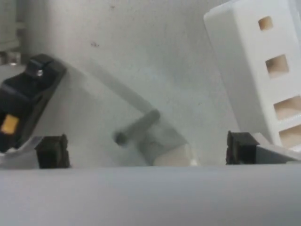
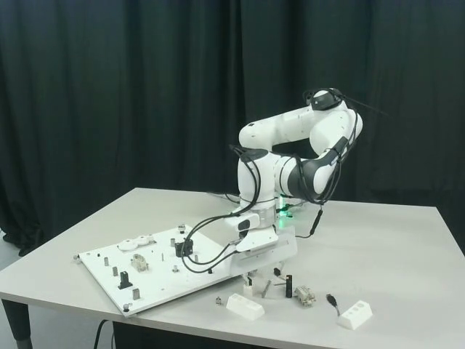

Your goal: Remove square peg 4.

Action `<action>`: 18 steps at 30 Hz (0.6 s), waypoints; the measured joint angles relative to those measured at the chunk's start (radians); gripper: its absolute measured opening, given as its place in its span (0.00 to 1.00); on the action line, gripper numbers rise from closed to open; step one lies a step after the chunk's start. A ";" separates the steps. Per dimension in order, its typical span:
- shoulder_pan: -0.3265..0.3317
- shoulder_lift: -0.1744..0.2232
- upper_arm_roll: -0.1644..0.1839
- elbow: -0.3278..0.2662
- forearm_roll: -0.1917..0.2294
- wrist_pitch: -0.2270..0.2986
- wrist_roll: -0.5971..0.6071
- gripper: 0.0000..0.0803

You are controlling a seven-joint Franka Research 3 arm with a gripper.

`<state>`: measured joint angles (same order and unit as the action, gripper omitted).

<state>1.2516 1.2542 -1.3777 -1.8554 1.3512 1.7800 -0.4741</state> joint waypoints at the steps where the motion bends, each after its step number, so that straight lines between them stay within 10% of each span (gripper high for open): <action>1: 0.002 0.000 -0.007 0.000 -0.003 -0.010 0.003 0.77; 3: 0.007 -0.001 -0.019 0.000 -0.007 -0.025 0.007 0.95; 18: 0.032 -0.002 -0.075 0.000 -0.042 -0.074 0.024 0.99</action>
<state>1.2833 1.2522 -1.4532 -1.8554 1.3090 1.7061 -0.4504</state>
